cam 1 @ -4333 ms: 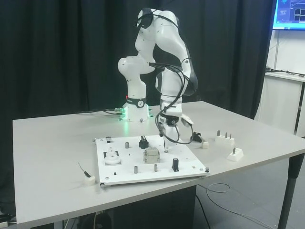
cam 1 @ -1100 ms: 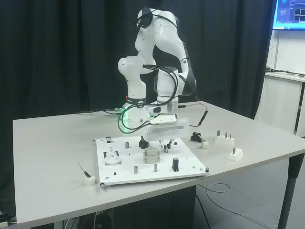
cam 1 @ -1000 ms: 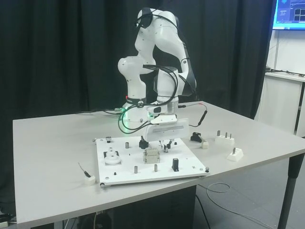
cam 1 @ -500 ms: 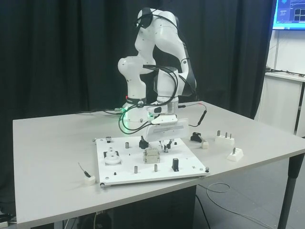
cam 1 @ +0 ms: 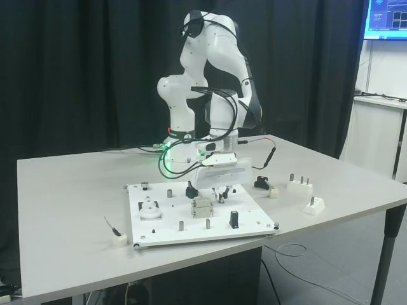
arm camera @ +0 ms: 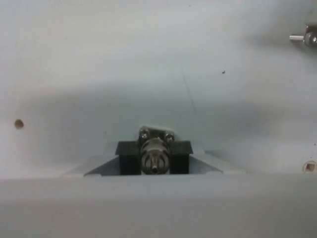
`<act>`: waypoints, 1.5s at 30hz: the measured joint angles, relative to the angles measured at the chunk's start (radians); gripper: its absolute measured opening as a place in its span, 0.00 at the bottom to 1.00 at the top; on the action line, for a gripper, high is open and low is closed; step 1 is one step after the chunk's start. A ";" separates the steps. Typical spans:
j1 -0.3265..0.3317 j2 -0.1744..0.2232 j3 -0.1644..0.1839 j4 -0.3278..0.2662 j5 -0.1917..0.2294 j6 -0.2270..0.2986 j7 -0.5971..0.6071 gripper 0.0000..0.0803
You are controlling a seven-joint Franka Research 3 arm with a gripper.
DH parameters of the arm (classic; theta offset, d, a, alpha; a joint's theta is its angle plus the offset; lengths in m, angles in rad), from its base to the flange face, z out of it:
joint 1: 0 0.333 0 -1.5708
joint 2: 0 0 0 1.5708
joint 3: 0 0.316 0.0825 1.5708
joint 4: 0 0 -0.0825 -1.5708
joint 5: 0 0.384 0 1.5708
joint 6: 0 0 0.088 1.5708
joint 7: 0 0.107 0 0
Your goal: Insert BNC.
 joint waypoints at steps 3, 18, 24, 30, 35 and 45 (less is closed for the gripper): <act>0.000 0.000 0.000 -0.001 0.001 0.001 0.000 0.15; -0.001 -0.002 -0.002 -0.003 0.032 0.002 0.057 0.15; -0.001 -0.002 -0.002 -0.003 0.032 0.002 0.125 0.15; -0.001 -0.002 -0.002 -0.004 0.032 0.002 0.182 0.15; -0.001 -0.002 -0.002 -0.004 0.032 0.002 0.264 0.15; 0.000 -0.002 -0.002 -0.002 0.032 0.002 0.476 0.15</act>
